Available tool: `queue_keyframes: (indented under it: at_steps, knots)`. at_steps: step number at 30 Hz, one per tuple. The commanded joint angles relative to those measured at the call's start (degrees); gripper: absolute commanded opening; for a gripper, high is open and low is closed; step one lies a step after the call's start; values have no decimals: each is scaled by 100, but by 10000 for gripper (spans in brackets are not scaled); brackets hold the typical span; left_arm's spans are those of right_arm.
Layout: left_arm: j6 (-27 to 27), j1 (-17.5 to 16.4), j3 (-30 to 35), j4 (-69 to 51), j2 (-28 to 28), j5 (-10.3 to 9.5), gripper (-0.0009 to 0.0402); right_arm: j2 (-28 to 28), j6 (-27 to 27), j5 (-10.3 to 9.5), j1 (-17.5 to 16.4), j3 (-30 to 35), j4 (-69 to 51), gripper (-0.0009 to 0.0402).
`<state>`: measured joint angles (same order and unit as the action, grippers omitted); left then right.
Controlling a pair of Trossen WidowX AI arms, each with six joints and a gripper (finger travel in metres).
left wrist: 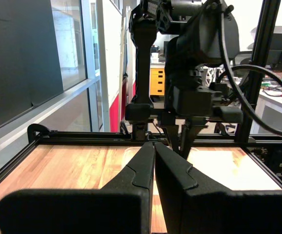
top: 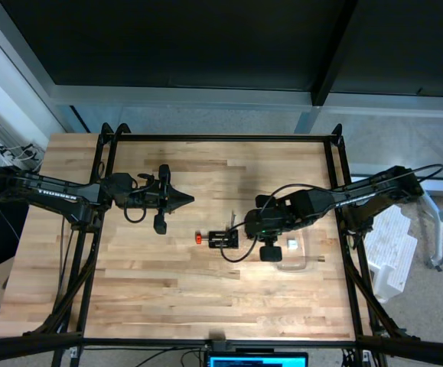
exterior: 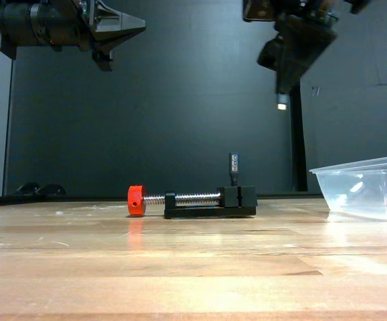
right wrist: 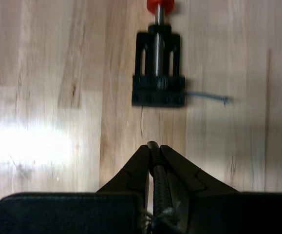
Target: Remove the USB-C connector from taskboard and place in the container
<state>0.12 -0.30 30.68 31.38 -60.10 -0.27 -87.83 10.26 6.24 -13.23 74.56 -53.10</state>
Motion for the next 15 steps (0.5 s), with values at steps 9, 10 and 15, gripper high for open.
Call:
queue_keyframes:
  at_steps: [9,10,15]
  knots:
    - [0,0,2,0,0,0,0,1075,149,-4,-203,-1180,-39,0]
    - [0,0,2,0,-2,2,0,1167,151,-4,-225,-1281,-37,0]
    - [0,0,2,0,-2,0,0,1554,249,-4,-264,-1744,-44,0]
